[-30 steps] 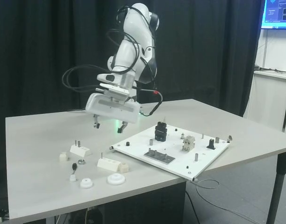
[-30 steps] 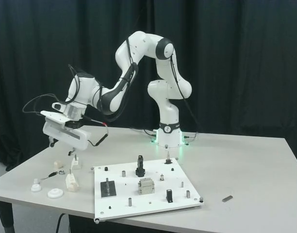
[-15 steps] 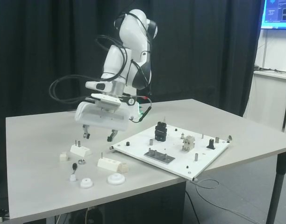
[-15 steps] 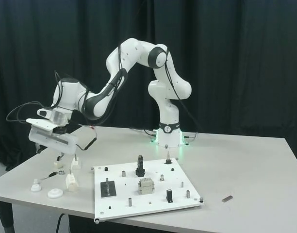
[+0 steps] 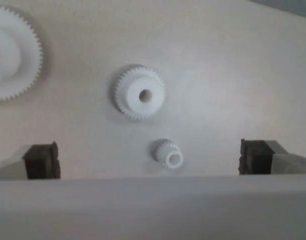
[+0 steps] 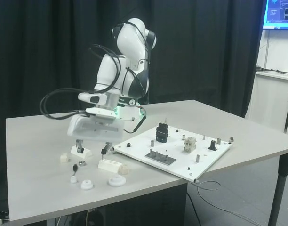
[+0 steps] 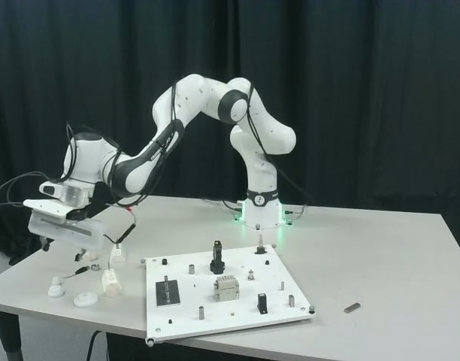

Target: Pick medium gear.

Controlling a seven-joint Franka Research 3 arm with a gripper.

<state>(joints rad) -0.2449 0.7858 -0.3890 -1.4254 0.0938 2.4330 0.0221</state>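
Near the front corner of the worktop [image 6: 36, 141], we hold the gripper [image 5: 148, 159] above the loose white gears, its jaws spread wide with nothing between them. In the wrist view the medium gear [image 5: 139, 93] lies flat and apart from our fingertips [image 5: 42, 160], with the small gear [image 5: 168, 153] nearer the middle of the jaws and the large gear [image 5: 10, 57] off to one side. We judge this the approach step: the jaws are not yet centred on the target, so next we should shift over the medium gear, descend around its toothed rim, and close without nudging the small gear. Compared with a second ago, our arm has swung away from the white assembly board [image 6: 174, 150] and dropped lower toward the gears.
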